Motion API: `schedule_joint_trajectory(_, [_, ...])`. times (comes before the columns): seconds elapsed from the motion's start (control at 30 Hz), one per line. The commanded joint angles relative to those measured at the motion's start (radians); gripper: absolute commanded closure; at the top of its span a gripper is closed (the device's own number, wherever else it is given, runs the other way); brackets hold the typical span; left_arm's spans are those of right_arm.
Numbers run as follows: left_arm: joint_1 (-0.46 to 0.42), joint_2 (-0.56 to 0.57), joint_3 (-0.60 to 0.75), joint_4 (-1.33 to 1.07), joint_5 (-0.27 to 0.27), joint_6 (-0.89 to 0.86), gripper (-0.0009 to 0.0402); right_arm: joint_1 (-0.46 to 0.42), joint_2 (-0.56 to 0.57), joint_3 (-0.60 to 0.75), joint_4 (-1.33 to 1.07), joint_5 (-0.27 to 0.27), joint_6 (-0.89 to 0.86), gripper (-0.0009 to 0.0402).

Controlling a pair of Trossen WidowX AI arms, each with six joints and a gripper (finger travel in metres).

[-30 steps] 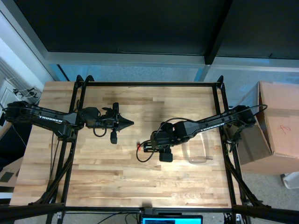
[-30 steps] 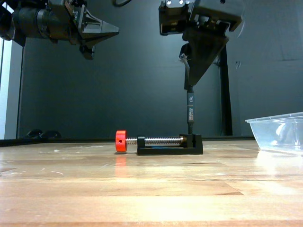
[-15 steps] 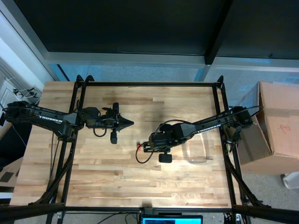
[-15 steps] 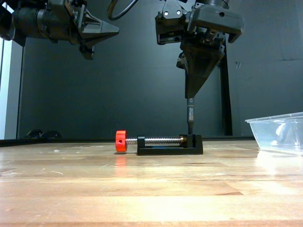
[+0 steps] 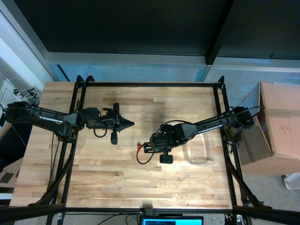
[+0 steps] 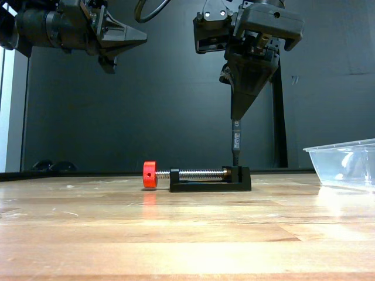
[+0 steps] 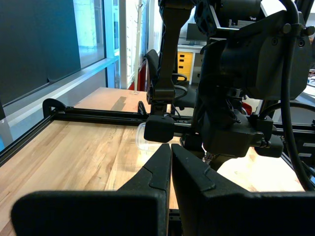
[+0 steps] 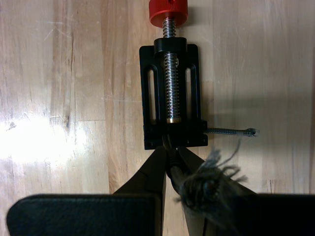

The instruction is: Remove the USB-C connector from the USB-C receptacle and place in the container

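Centrally, right gripper (image 6: 235, 119) pinching upright USB-C connector (image 6: 235, 142) in clamp (image 6: 208, 181), left gripper (image 6: 143, 37) closed aloft, container (image 6: 343, 164) nearby

Two arms: one left arm (image 5: 42, 118), one right arm (image 5: 215, 123). Two grippers: left gripper (image 6: 143, 38) high over the table (image 5: 93, 173), jaws together; right gripper (image 6: 236, 119) pointing down, jaws pinched on top of the one USB-C connector (image 6: 236, 140), upright in its seat. One black vise (image 6: 210, 178) with one red knob (image 6: 150, 174). One clear container (image 6: 343, 164). One cardboard box (image 5: 279, 126).
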Motion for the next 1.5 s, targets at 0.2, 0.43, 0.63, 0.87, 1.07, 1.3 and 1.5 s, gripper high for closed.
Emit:
schedule_joint_trajectory(0.2, [0.0, 0.0, 0.0, 0.0, 0.0, 0.0, 0.0393, 0.001, -0.048, 0.004, 0.002, 0.002, 0.001, 0.0393])
schedule_joint_trajectory(0.43, [0.0, 0.0, 0.0, 0.0, 0.0, 0.0, 0.0393, 0.001, -0.095, 0.004, -0.003, 0.002, 0.001, 0.0393])
schedule_joint_trajectory(0.63, [0.0, 0.0, 0.0, 0.001, 0.0, 0.0, 0.0393, 0.0, -0.13, 0.004, -0.005, 0.002, 0.023, 0.0393])
schedule_joint_trajectory(0.87, [0.0, 0.0, 0.0, 0.001, 0.0, 0.0, 0.0393, 0.005, -0.134, 0.004, -0.008, 0.001, 0.027, 0.0393])
schedule_joint_trajectory(1.07, [0.0, 0.0, 0.0, 0.0, 0.0, 0.0, 0.0393, 0.043, -0.134, 0.003, -0.03, -0.001, 0.065, 0.0393])
schedule_joint_trajectory(1.3, [0.0, 0.0, 0.0, 0.0, 0.0, 0.0, 0.0393, 0.115, -0.134, 0.001, -0.086, 0.001, 0.112, 0.0393])
schedule_joint_trajectory(1.5, [0.0, 0.0, 0.0, 0.0, 0.0, 0.0, 0.0393, 0.203, -0.134, -0.001, -0.12, 0.0, 0.182, 0.0393])
